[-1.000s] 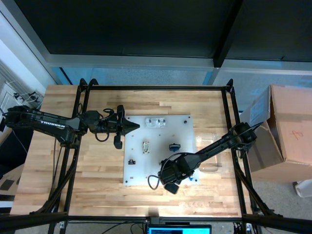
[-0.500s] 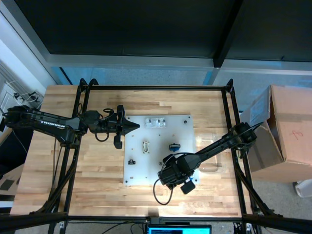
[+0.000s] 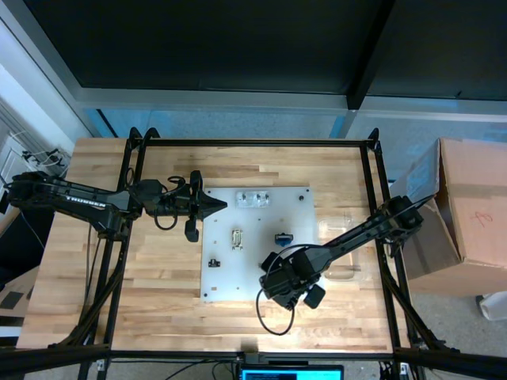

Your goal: Unfasten the M12 nut and place it in the container

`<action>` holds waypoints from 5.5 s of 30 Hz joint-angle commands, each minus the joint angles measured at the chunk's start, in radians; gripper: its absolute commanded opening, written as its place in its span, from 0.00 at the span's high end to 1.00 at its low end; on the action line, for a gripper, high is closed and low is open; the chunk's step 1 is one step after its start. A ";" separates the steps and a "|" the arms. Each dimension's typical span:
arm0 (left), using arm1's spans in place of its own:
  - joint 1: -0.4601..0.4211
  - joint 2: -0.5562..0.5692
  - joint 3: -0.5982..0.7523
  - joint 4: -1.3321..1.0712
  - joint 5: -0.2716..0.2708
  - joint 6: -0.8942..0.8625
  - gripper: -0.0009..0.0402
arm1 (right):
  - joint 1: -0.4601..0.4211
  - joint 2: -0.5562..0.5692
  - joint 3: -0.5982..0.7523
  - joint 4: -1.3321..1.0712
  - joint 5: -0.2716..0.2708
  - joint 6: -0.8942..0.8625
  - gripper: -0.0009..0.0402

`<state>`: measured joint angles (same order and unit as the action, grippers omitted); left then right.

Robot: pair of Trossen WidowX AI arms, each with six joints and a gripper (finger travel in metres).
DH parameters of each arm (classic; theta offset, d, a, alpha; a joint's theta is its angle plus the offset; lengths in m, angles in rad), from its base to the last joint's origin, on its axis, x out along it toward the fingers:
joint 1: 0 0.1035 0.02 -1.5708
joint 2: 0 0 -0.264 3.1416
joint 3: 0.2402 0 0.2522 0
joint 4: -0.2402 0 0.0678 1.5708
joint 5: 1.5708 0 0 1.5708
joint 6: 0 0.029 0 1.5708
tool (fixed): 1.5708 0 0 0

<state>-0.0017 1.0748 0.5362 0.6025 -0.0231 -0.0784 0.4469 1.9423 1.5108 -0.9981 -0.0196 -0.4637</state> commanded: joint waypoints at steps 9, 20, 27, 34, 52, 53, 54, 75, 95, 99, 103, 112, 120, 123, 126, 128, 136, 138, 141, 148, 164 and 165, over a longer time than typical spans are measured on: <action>0.000 0.000 0.000 0.000 0.000 0.000 0.98 | -0.002 -0.168 -0.047 -0.124 0.001 0.108 0.96; 0.000 0.000 0.000 0.000 0.000 0.000 0.98 | -0.013 -0.532 -0.393 -0.143 0.002 0.246 0.96; 0.000 0.000 0.000 0.000 0.000 0.000 0.98 | -0.048 -0.657 -0.551 -0.141 0.001 0.334 0.96; 0.000 0.000 0.000 0.000 0.000 0.000 0.98 | -0.048 -0.666 -0.607 -0.118 0.001 0.442 0.95; 0.000 0.000 0.000 0.000 0.000 0.000 0.98 | -0.048 -0.666 -0.611 -0.113 0.005 0.516 0.90; 0.000 0.000 0.000 0.000 0.000 0.000 0.98 | -0.047 -0.666 -0.611 -0.111 0.008 0.543 0.89; 0.000 0.000 0.000 0.000 0.000 0.000 0.98 | -0.043 -0.666 -0.610 -0.106 0.017 0.578 0.89; 0.000 0.000 0.000 0.000 0.000 0.000 0.98 | 0.309 -0.526 -0.543 0.053 0.034 1.485 0.53; 0.000 0.000 0.000 0.000 0.000 0.000 0.98 | 0.443 -0.317 -0.476 0.196 -0.030 1.996 0.45; 0.000 0.000 0.000 0.000 0.000 0.000 0.98 | 0.465 -0.289 -0.464 0.211 -0.034 2.032 0.45; 0.000 0.000 0.000 0.000 0.000 0.000 0.98 | 0.483 -0.271 -0.461 0.212 -0.037 2.058 0.45; 0.000 0.000 0.000 0.000 0.000 0.000 0.98 | 0.493 -0.192 -0.461 0.227 -0.078 2.048 0.45; 0.000 0.000 0.000 0.000 0.000 0.000 0.98 | 0.494 -0.183 -0.464 0.233 -0.048 2.045 0.46; 0.000 0.000 0.000 0.000 0.000 0.000 0.98 | 0.494 -0.183 -0.471 0.239 -0.042 2.045 0.46; 0.000 0.000 0.000 0.000 0.000 0.000 0.98 | 0.494 -0.183 -0.475 0.246 -0.040 2.045 0.51; 0.000 0.000 0.000 0.000 0.000 0.000 0.98 | 0.494 -0.183 -0.476 0.248 -0.041 2.044 0.56; 0.000 0.000 0.000 0.000 0.000 0.000 0.98 | 0.494 -0.183 -0.484 0.258 -0.041 2.039 0.76; 0.000 0.000 0.000 0.000 0.000 0.000 0.98 | 0.494 -0.183 -0.492 0.275 -0.041 2.033 0.80; 0.000 0.000 0.000 0.000 0.000 0.000 0.98 | 0.494 -0.183 -0.497 0.291 -0.041 2.025 0.85; 0.000 0.000 0.000 0.000 0.000 0.000 0.98 | 0.494 -0.190 -0.497 0.286 -0.057 2.014 0.95; 0.000 0.000 0.000 0.000 0.000 0.000 0.98 | 0.426 -0.367 -0.449 0.053 -0.023 1.950 0.96; 0.000 0.000 0.000 0.000 0.000 0.000 0.98 | 0.410 -0.386 -0.446 0.031 0.003 1.937 0.96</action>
<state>-0.0017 1.0748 0.5362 0.6025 -0.0231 -0.0784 0.8745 1.5806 1.0592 -0.9405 -0.0498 1.4895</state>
